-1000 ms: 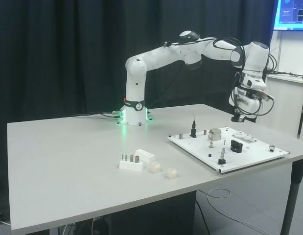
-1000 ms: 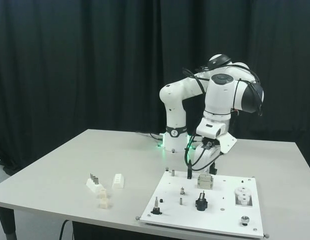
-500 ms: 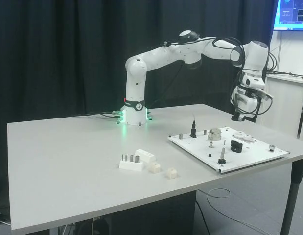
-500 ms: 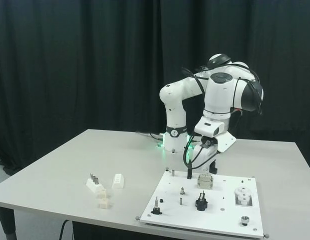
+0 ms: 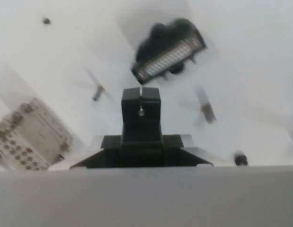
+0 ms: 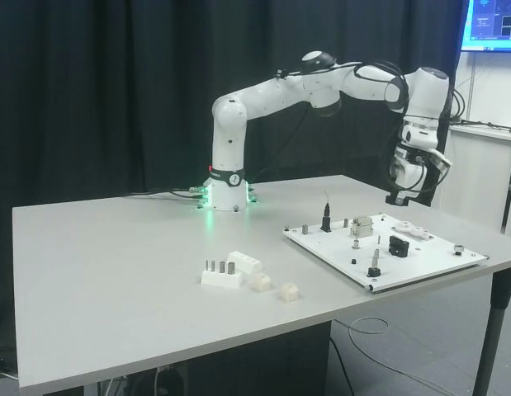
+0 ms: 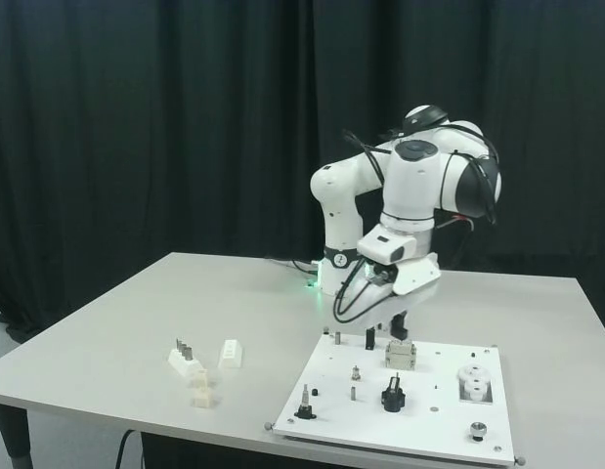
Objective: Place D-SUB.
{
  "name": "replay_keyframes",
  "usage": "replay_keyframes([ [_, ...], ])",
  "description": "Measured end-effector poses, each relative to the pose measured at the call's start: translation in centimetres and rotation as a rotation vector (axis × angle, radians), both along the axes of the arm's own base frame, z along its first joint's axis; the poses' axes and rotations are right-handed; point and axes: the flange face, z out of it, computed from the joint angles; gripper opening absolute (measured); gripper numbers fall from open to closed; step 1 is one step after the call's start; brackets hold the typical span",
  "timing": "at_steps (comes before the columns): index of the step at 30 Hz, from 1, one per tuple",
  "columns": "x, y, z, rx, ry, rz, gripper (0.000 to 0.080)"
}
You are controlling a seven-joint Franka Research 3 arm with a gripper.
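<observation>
Grey bench (image 6: 115, 247) bearing flat white board (image 6: 428, 257); black oblong D-SUB connector with rows of pins (image 5: 167, 52) lying there, below hand (image 5: 140, 97), apart. Cannot tell whether clenched or released. Risk: connector seated askew, working loose if nudged.

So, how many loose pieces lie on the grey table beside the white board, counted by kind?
Block with pins: 1
Long block: 1
Small blocks: 2
Total: 4
</observation>
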Motion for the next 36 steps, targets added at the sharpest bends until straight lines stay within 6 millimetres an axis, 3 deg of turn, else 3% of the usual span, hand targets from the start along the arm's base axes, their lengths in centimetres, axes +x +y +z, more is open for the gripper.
replay_keyframes([
  [17, 2.0, -8.6, 1.0, -0.045, -0.010, -0.121, 0.0153],
  [36, 1.8, -18.5, -1.1, -0.117, -0.004, -0.256, 0.0153],
])
